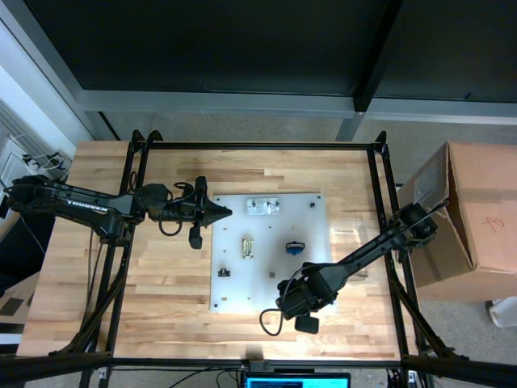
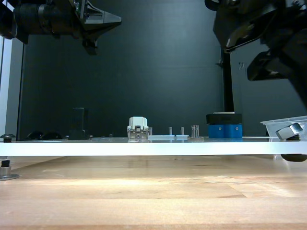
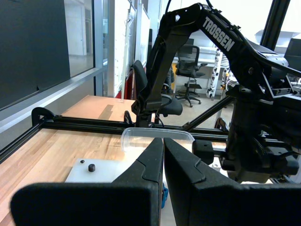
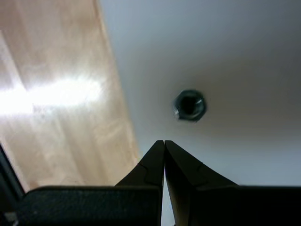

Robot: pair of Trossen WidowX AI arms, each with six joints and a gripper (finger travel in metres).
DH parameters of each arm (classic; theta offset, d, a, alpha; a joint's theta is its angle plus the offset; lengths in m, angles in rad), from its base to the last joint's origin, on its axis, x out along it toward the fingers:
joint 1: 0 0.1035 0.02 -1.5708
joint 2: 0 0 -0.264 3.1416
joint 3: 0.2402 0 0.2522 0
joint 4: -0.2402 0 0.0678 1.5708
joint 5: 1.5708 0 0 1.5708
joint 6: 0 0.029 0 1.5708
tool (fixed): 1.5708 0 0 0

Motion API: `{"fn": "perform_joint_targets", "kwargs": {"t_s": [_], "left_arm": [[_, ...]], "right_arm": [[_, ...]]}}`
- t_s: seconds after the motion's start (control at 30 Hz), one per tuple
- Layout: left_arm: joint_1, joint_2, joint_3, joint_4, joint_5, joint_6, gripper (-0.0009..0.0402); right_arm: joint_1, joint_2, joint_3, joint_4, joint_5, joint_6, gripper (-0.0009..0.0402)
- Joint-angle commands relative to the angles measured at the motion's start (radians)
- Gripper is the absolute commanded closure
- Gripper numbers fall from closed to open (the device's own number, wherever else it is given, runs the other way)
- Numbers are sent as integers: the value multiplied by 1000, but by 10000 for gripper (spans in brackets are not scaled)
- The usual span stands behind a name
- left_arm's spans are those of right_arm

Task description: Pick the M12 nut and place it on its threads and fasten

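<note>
Right now my right fingers (image 4: 149, 170) are pressed together with nothing between them, and they hang tips-down over the near right part of the white board (image 1: 234, 293). The M12 nut (image 4: 189, 105) is not in my grasp. From the right wrist it lies just ahead of my fingertips on the white surface, seen from above with a dark bore, close to the board's edge where the wood of the table (image 1: 161, 323) begins. At table height it shows at the board's near right edge, tilted, sitting on a short dark stub that I take for its stud (image 2: 293, 138). It stands in front of the clear tray (image 2: 283, 123) there, and I cannot tell how far it has gone onto the threads. My right arm hides that spot from above. My left fingers (image 3: 149, 165) are also together, holding nothing, raised well above the far left side of the board and pointing toward the right arm. Past their tips, from the left wrist, I see the clear tray beyond the board's far right corner, where a small black post (image 3: 91, 167) stands. Mid-board sit a blue block with a black top (image 2: 224, 128) and a white connector (image 2: 138, 128), well apart from the nut. A cardboard box (image 1: 477, 218) stands off the table's right side.
</note>
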Motion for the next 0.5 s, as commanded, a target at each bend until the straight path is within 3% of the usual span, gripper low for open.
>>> {"fn": "perform_joint_targets", "kwargs": {"t_s": [0.03, 0.17, 0.4, 0.5], "left_arm": [[0, 0, 0, 0, 0, 0, 393], [0, 0, 0, 0, 0, 0, 393], [0, 0, 0, 0, 0, 0, 393], [0, 0, 0, 0, 0, 0, 393]], "right_arm": [[0, 0, 2, -1, 7, -3, 393], [0, 0, 31, -23, 92, -3, 393], [-2, 1, 56, -51, 125, -33, 393], [-3, 2, 53, -50, 173, -39, 393]]}}
